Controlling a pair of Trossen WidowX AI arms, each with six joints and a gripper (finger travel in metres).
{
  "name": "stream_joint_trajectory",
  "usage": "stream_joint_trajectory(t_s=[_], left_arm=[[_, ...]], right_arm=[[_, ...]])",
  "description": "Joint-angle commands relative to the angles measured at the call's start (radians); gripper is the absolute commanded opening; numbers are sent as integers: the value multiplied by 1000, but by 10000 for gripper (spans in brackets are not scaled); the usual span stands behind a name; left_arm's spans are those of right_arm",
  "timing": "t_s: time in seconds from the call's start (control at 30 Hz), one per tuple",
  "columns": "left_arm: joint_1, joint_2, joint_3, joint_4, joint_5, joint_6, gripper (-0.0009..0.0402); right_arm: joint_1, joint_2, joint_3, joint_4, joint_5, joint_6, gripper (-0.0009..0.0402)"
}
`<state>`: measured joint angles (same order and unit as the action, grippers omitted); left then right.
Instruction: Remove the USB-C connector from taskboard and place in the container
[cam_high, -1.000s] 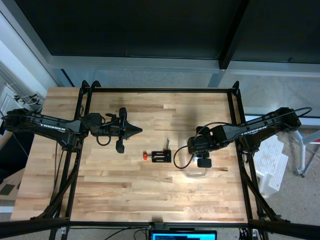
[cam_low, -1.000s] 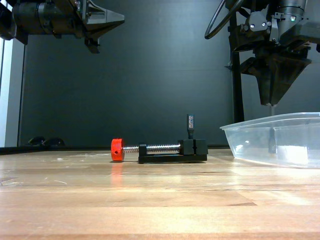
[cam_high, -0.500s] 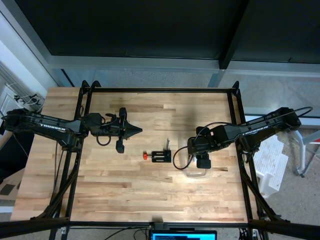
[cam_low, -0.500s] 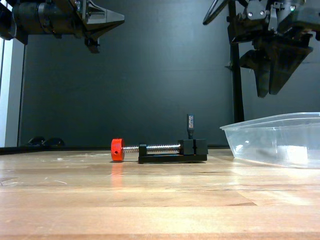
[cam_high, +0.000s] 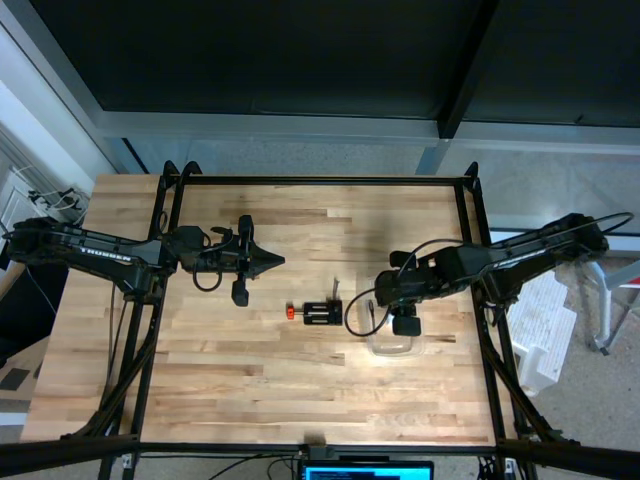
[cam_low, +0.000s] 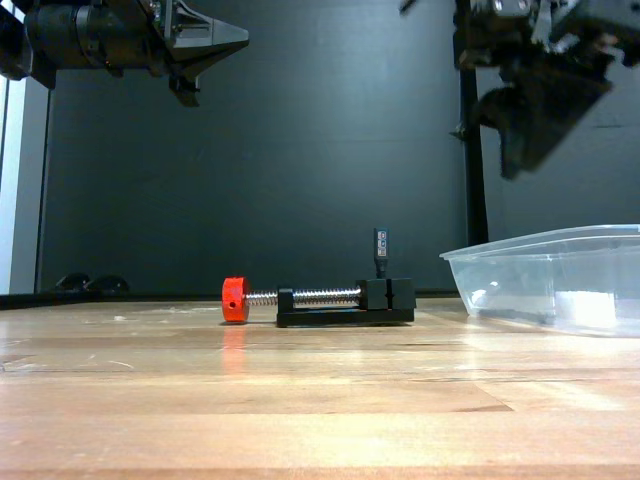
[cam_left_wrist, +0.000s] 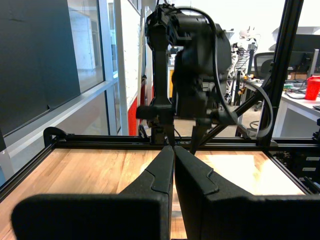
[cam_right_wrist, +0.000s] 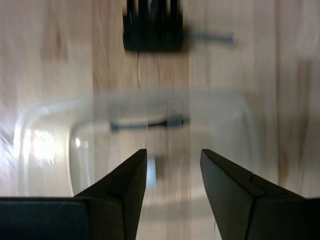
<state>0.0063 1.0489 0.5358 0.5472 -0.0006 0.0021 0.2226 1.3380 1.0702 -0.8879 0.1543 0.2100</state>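
USB-C connector (cam_right_wrist: 147, 123) — probably light, stiff, slippery (pinch its long sides) — lies in the container (cam_right_wrist: 21, 140) under the spread-fingered right gripper (cam_right_wrist: 172, 152); left gripper (cam_left_wrist: 173, 148), closed, hangs well away.

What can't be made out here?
- USB-C connector: blurred dark streak in the container, right wrist view; too small in high view.
- Open right pincer, above the container, covers part of it there.
- Taskboard: blurred, cut by that wrist view's edge.
- Left pincer, shut, raised at the table's left: hides nothing.

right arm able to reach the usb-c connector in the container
Probably yes: right gripper hangs above the container, jaws open, and the USB-C connector lies uncovered inside. Left gripper hangs far left.
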Motion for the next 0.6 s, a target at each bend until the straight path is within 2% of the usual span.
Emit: stream_joint_trajectory(t_s=[0.03, 0.07, 0.27, 0.33, 0.6], left_arm=[[0, 0, 0, 0, 0, 0, 0], [0, 0, 0, 0, 0, 0, 0], [0, 0, 0, 0, 0, 0, 0], [0, 0, 0, 0, 0, 0, 0], [0, 0, 0, 0, 0, 0, 0]], right_arm=[[-21, -40, -2, 32, -11, -23, 113], [-31, -51, -3, 43, -25, -43, 103], [-86, -111, -8, 160, -55, -114, 28], [-108, -125, -10, 212, -78, -125, -2], [-180, -167, -47, 475, -80, -129, 1]])
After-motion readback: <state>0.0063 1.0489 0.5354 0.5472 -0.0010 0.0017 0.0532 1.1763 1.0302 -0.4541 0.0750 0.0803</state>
